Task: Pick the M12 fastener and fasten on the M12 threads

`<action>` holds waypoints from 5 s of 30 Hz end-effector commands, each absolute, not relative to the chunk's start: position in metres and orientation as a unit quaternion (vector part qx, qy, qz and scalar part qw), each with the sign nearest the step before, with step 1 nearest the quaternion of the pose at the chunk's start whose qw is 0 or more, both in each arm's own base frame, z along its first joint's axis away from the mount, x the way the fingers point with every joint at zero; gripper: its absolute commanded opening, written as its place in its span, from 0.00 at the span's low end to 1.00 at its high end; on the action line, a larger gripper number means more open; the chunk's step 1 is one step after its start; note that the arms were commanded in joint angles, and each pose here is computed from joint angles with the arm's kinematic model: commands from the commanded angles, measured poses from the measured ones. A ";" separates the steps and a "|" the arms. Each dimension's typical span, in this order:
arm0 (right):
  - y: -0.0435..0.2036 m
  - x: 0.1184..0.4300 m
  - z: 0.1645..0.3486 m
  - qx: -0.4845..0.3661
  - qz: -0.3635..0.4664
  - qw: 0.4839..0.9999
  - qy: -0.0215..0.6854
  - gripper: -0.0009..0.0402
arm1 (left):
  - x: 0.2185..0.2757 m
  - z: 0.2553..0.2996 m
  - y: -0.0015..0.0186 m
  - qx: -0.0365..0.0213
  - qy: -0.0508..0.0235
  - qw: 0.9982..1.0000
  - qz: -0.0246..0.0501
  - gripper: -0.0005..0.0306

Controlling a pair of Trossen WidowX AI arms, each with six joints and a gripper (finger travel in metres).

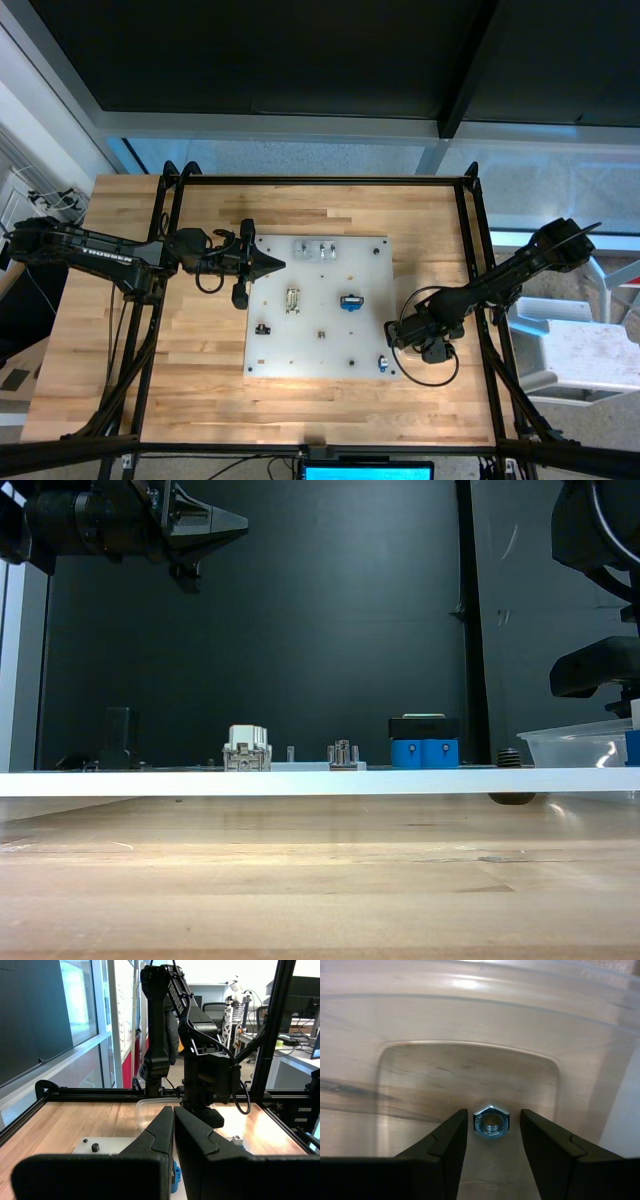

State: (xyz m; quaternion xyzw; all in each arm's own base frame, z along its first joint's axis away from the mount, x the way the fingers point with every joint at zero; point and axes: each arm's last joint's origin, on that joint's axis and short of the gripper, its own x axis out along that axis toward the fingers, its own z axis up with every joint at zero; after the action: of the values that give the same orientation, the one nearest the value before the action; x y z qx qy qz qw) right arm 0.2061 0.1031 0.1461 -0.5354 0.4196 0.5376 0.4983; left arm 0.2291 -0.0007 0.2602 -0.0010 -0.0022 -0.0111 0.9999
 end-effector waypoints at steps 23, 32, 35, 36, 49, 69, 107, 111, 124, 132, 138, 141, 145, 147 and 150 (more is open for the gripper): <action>0.104 0.208 0.155 -0.527 0.528 0.510 0.428 0.13 | 0.2292 0.2602 -0.0006 -0.001 -0.002 1.000 -0.011 0.02; 0.108 0.217 0.198 -0.524 0.531 0.503 0.436 0.11 | 0.2292 0.2602 -0.0007 -0.001 -0.002 1.000 -0.011 0.02; 0.111 0.222 0.214 -0.527 0.528 0.508 0.430 0.11 | 0.2292 0.2602 -0.0007 -0.001 -0.002 1.000 -0.011 0.02; 0.112 0.224 0.218 -0.528 0.527 0.510 0.428 0.11 | 0.2292 0.2602 -0.0006 -0.001 -0.002 1.000 -0.011 0.02; 0.131 0.270 0.241 -0.543 0.528 0.495 0.426 0.11 | 0.2292 0.2602 -0.0006 -0.001 -0.002 1.000 -0.011 0.02; 0.169 0.354 0.219 -0.546 0.532 0.490 0.424 0.11 | 0.2292 0.2602 -0.0006 -0.001 -0.002 1.000 -0.011 0.02; 0.171 0.380 0.184 -0.530 0.537 0.496 0.429 0.11 | 0.2292 0.2602 -0.0007 -0.001 -0.002 1.000 -0.011 0.02; 0.171 0.380 0.184 -0.528 0.538 0.497 0.429 0.11 | 0.2292 0.2602 -0.0006 -0.001 -0.002 1.000 -0.011 0.02; 0.170 0.380 0.180 -0.514 0.526 0.511 0.445 0.11 | 0.2292 0.2602 -0.0007 -0.001 -0.002 1.000 -0.011 0.02; 0.170 0.380 0.182 -0.454 0.471 0.567 0.501 0.11 | 0.2292 0.2602 -0.0006 -0.001 -0.002 1.000 -0.011 0.02; 0.170 0.380 0.183 -0.389 0.410 0.615 0.551 0.11 | 0.2292 0.2602 -0.0007 -0.001 -0.002 1.000 -0.011 0.02; 0.170 0.380 0.183 -0.348 0.373 0.639 0.576 0.11 | 0.2292 0.2602 -0.0007 -0.001 -0.002 1.000 -0.011 0.02; 0.170 0.380 0.183 -0.294 0.324 0.665 0.605 0.11 | 0.2292 0.2602 -0.0007 -0.001 -0.002 1.000 -0.011 0.02; 0.170 0.380 0.183 -0.268 0.300 0.676 0.617 0.11 | 0.2292 0.2602 -0.0006 -0.001 -0.002 1.000 -0.011 0.02; 0.170 0.380 0.183 -0.234 0.269 0.688 0.631 0.11 | 0.2292 0.2602 -0.0006 -0.001 -0.002 1.000 -0.011 0.02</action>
State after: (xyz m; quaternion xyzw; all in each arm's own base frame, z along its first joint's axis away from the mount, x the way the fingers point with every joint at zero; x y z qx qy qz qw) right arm 0.3801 0.1695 0.1822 -0.2471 0.6264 0.2815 0.6836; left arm 0.2291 -0.0007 0.2600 -0.0008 -0.0018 -0.0109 0.9999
